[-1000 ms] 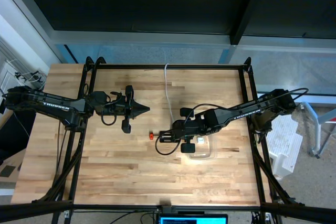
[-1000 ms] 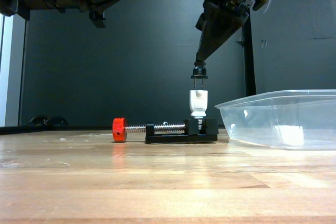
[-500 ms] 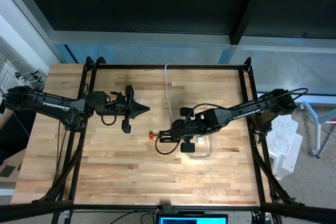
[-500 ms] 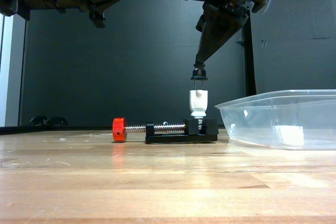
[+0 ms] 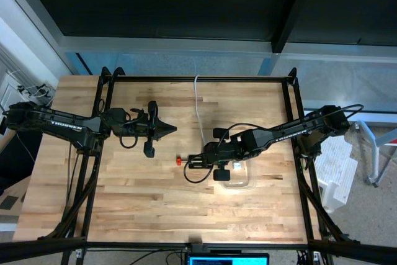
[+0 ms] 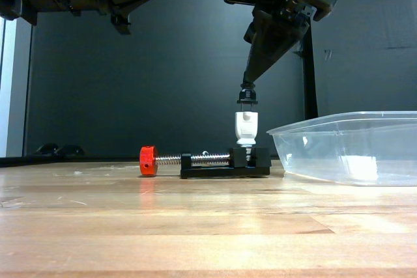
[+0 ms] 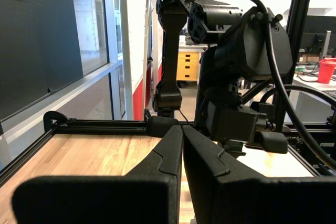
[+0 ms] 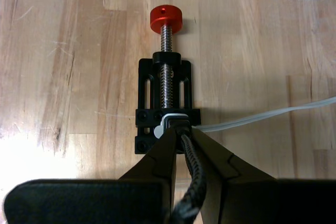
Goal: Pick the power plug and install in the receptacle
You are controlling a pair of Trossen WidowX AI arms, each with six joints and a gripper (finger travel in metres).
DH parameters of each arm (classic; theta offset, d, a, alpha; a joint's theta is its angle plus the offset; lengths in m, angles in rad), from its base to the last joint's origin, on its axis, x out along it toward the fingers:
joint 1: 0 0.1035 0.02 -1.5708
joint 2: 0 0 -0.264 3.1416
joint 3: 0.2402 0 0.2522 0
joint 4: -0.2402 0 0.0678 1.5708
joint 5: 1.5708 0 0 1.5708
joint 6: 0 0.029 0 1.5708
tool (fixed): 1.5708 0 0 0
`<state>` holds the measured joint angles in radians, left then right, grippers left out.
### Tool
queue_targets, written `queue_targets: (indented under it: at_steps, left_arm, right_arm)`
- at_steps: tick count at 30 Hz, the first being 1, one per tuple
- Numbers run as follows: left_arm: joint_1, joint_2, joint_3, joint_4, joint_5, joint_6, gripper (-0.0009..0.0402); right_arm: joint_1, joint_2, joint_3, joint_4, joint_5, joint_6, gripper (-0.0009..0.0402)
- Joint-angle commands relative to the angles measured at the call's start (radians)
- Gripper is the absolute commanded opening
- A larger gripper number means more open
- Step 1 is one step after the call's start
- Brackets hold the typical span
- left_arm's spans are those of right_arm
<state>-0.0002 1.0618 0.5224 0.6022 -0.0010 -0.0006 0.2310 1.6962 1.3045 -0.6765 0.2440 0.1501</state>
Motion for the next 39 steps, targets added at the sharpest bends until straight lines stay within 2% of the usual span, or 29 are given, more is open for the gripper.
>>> queue_targets:
  at_steps: [1,13,39]
  left_arm:
    - [0.000,0.000,0.000,0.000,0.000,0.000,0.0000]
    - [0.000,0.000,0.000,0.000,0.000,0.000,0.0000]
    - [0.000,0.000,0.000,0.000,0.000,0.000,0.0000]
  right_arm:
    - [0.000,0.000,-0.014,0.008,0.001,-0.001,0.0000]
    - [0.000,0.048,-0.030,0.045,0.000,-0.002,0.0000]
    - [0.000,0.038,-0.119,0.143,0.000,0.002,0.0000]
